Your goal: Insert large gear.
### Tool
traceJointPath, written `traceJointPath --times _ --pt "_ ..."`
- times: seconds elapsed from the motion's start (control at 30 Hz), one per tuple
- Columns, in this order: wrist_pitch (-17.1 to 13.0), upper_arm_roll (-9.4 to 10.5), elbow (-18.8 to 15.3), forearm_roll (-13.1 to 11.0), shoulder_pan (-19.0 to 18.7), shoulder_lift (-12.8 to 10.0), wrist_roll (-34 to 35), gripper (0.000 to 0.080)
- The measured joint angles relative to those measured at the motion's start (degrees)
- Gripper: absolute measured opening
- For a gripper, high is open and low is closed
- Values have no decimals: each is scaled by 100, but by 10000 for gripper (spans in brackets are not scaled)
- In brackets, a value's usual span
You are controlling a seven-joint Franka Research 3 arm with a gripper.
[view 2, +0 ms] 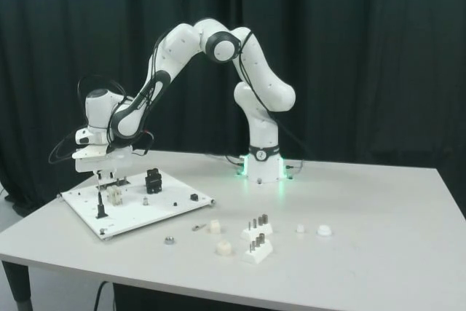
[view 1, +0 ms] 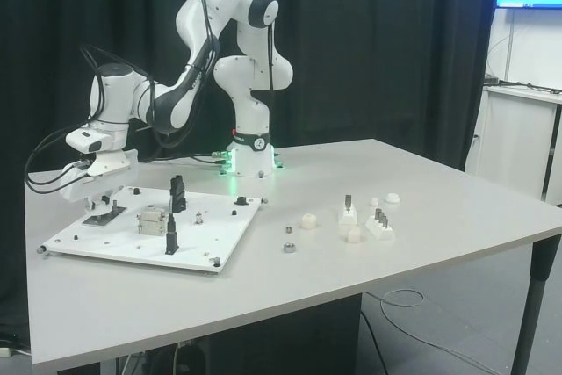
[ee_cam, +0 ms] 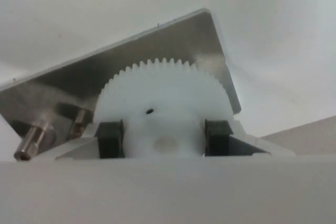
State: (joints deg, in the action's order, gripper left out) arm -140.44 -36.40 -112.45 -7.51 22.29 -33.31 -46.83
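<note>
In the wrist view a large white gear (ee_cam: 163, 90) with fine teeth is held by its hub between two black finger pads (ee_cam: 111, 139). My gripper (ee_cam: 164, 139) is shut on it. Just beneath the gear lies a grey metal plate (ee_cam: 157, 45), and two metal pegs (ee_cam: 34, 140) stand on it off to one side of the gear. From the room views my gripper (view 1: 101, 192) (view 2: 108, 171) hangs low over the far left corner of the white assembly board (view 1: 149, 239) (view 2: 138, 209). Whether the gear touches the plate is hidden.
Black fixtures (view 1: 176, 192) and a small grey block (view 1: 154, 221) stand on the board near the gripper. Right of the board lie a nut (view 1: 287, 246), a white round part (view 1: 309, 221) and white holders with pins (view 1: 379, 226). The arm's base (view 1: 250, 160) glows green at the back.
</note>
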Motion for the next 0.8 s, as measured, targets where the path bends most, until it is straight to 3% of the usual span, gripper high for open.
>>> traceJointPath --times 0.8 --pt "-48 5 38 100 -124 -40 0 330"
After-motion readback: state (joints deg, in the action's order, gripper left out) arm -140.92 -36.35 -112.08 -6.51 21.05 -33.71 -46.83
